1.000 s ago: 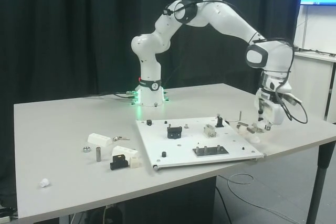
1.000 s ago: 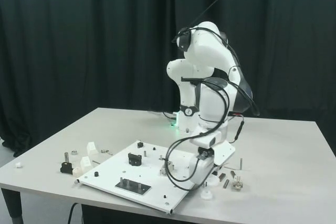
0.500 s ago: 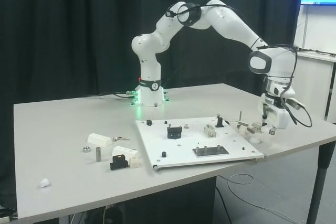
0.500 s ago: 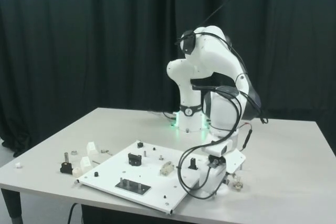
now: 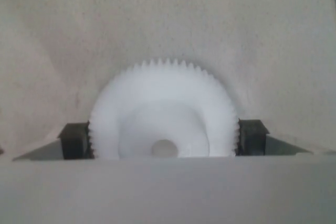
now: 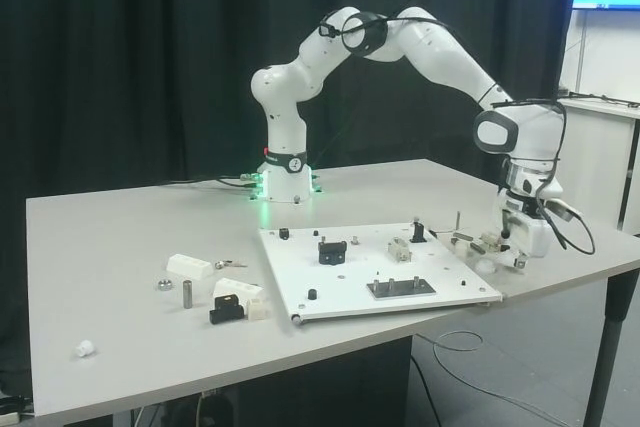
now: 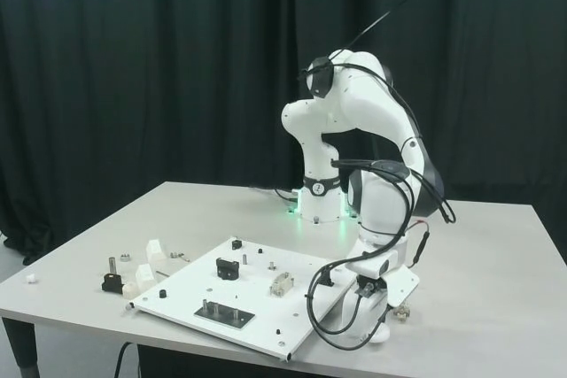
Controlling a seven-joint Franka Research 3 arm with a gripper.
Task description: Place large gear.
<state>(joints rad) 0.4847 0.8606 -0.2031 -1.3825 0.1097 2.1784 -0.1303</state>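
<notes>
Down off the white assembly board's (image 6: 380, 277) edge, my gripper (image 5: 164, 139) pinches the large gear (image 5: 163, 111) across its teeth; flat for placing, I reckon.

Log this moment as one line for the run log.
stage: grasping | pincer: fingers flank large gear | gear: lying on grey table, beside white board | placed: no

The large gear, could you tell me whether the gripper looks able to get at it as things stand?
Yes, it seems so: in the wrist view the large gear already sits between the gripper's two black fingers, one at each toothed edge, with nothing between them and only bare grey table around.
</notes>
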